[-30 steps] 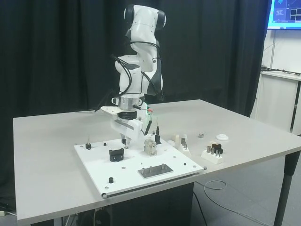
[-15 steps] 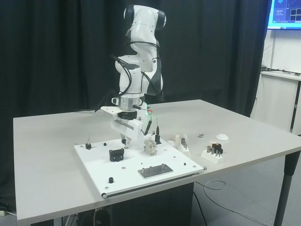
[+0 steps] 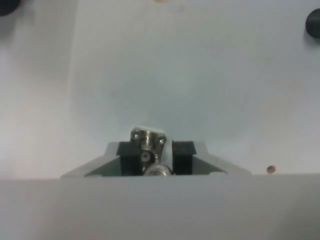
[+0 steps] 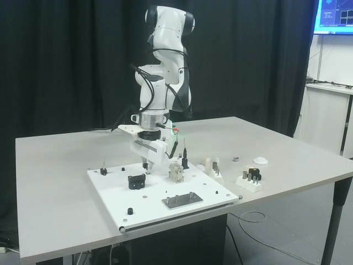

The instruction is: Insert BNC.

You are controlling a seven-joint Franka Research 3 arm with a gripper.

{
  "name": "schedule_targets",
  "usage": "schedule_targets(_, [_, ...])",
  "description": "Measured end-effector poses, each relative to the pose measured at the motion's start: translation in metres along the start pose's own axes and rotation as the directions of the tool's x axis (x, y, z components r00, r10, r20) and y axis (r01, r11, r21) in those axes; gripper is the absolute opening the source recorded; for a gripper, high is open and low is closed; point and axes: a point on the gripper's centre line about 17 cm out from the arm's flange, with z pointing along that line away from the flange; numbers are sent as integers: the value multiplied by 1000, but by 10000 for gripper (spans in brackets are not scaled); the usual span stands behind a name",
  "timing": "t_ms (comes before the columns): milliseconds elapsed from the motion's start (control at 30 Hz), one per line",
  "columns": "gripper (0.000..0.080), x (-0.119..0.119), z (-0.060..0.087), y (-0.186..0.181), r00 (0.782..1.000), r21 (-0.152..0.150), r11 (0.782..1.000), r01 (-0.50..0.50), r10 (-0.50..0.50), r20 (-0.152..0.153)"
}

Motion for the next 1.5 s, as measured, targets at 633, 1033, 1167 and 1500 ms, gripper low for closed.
schedule_targets(633, [126, 1, 0, 0, 1000, 1, 1000, 1, -1, 0])
schedule_targets(1033, [126, 1, 0, 0, 999, 1, 999, 54, -54, -1])
schedule_targets(1167, [126, 1, 0, 0, 998, 1, 998, 69, -69, -1])
schedule_targets(1500, [126, 1, 0, -1, 999, 8, 999, 51, -51, 3])
